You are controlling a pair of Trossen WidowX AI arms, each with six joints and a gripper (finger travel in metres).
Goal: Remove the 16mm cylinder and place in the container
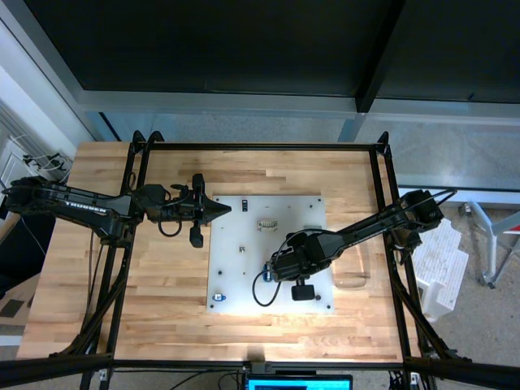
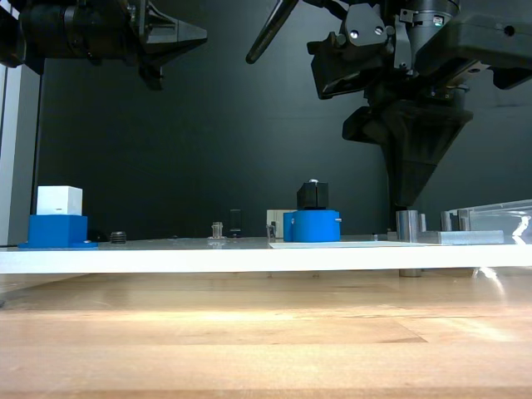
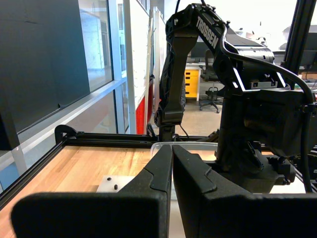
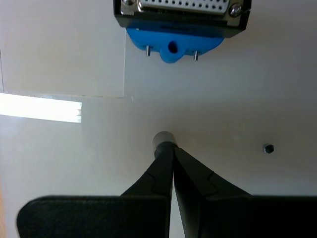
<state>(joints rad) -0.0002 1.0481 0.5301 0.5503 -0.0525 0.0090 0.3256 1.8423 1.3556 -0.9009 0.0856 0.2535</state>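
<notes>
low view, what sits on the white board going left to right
white cube on blue base → small dark part → blue round holder → 16mm cylinder, under the shut right tool → container. The left tool, shut, hangs high at the left.

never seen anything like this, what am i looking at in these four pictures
Two robot arms stand at a wooden table. One picture looks down from above, one looks level along the table, two come from cameras on the arms. A white board carries small parts, such as a blue round holder. The left tool hangs shut, high over the board's left edge, holding nothing. The right tool, also shut, points down with its tips at the 16mm cylinder, a tiny metal peg. The clear container sits beside the board.
</notes>
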